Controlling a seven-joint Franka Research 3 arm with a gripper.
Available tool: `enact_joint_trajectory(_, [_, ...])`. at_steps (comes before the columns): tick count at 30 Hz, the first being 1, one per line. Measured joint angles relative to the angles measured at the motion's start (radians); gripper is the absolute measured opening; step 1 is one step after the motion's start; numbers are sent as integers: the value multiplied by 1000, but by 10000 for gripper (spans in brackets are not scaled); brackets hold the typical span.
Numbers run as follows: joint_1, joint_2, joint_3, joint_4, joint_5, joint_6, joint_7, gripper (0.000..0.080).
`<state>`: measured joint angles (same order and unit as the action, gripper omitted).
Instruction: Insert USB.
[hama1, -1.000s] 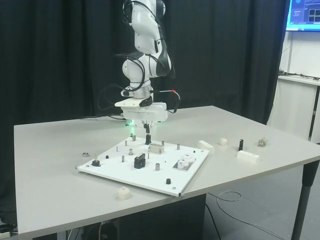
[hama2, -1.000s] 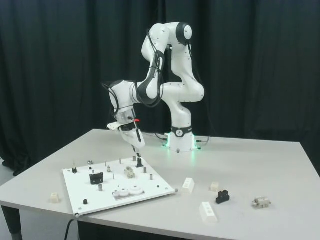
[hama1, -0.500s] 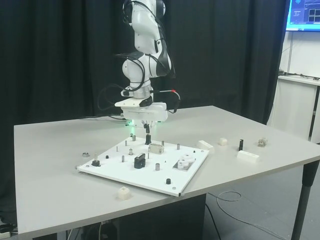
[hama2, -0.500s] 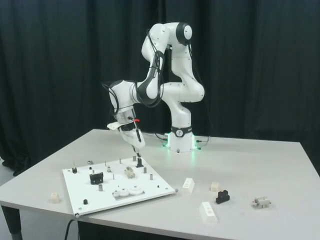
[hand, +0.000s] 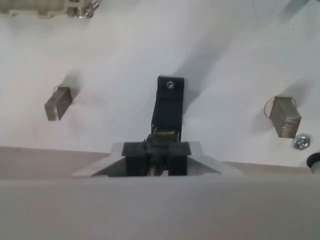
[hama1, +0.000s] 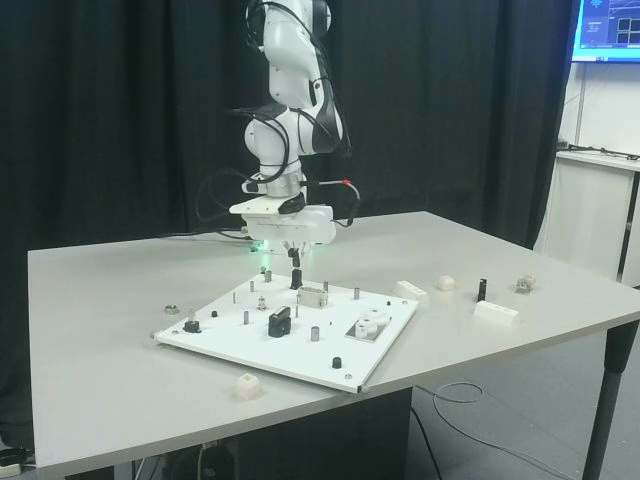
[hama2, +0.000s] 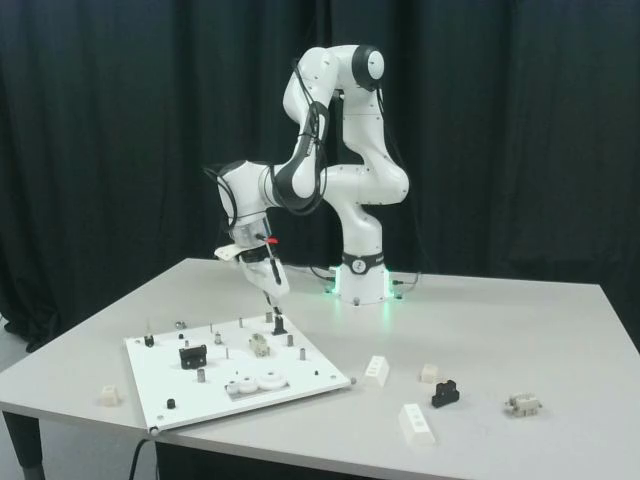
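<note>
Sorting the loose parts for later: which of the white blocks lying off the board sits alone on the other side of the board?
The small white cube by the board's front edge; the other white blocks lie together beyond the board's far side.

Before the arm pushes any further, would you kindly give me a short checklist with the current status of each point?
1. USB plug held in the gripper: ok, the black fingers sit close on either side of it in the wrist view.
2. Plug lined up with the black socket block: ok, its tip meets the block's end.
3. Plug fully seated: cannot tell, the joint is hidden.
4. Gripper above the white board, over the socket: ok in both room views.
5. Neighbouring grey pegs apart from the fingers: ok.
6. Loose white blocks away from the board: ok.
</note>
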<state>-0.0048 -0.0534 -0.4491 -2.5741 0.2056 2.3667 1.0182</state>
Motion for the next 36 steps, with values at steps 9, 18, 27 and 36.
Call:
enact_joint_trajectory(9, [0,1,0,1,0,1,0,86])
enact_joint_trajectory(18, [0,1,0,1,0,-1,0,86])
enact_joint_trajectory(27, [0,-2,1,2,1,-19,0,86])
enact_joint_trajectory(36, [0,-4,1,2,0,-39,0,86])
